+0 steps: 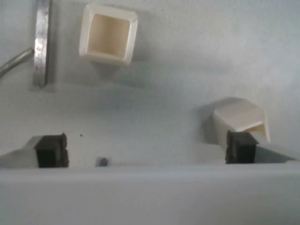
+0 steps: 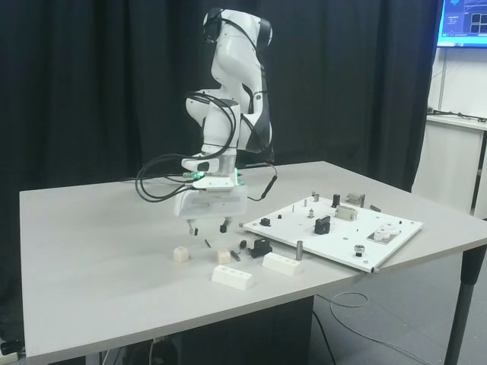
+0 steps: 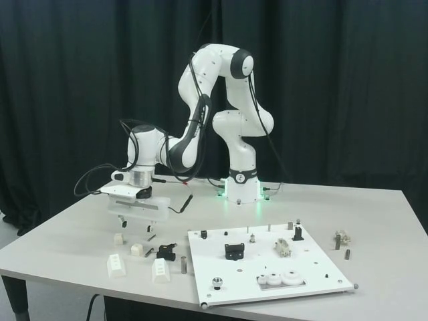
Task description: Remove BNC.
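Small white blocks (image 2: 232, 277) at the tabletop's near edge; end effector (image 2: 205, 227) hovers just behind them, off the board.
Its fingers (image 1: 51, 150) stand wide apart with nothing held, two hollow white cubes (image 1: 108, 33) below on the grey tabletop (image 2: 91, 228). I cannot single out the BNC; presumably it sits on the white board (image 3: 267, 267), well apart on the far side of the blocks from the end effector. Black curtains (image 3: 67, 80) close the room behind.

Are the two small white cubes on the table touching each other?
Apart. The wrist view shows bare grey table between the open cube and the tilted cube.
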Robot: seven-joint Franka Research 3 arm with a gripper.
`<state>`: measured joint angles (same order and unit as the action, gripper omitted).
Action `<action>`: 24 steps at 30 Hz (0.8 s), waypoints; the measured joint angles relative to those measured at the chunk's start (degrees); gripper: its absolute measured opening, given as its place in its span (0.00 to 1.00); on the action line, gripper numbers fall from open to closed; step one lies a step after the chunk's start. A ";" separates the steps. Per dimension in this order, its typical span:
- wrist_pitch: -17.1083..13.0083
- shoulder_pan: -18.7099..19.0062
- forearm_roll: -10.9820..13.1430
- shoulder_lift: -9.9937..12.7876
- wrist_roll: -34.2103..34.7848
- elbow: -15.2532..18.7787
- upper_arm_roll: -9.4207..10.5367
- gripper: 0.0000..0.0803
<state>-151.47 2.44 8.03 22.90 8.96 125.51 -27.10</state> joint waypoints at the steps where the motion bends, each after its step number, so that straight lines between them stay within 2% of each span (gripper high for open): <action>1: 0.07 -0.01 0.06 0.09 -0.06 -0.11 0.00 0.94; 7: 0.31 -0.09 0.51 0.33 -0.78 -0.42 0.00 0.94; 8: 0.33 -0.11 0.55 0.35 -0.85 -0.45 0.00 0.99; 24: 1.66 -0.33 0.59 0.39 -1.25 -1.39 0.04 1.00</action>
<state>-149.81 2.11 8.62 23.29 7.71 124.12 -27.06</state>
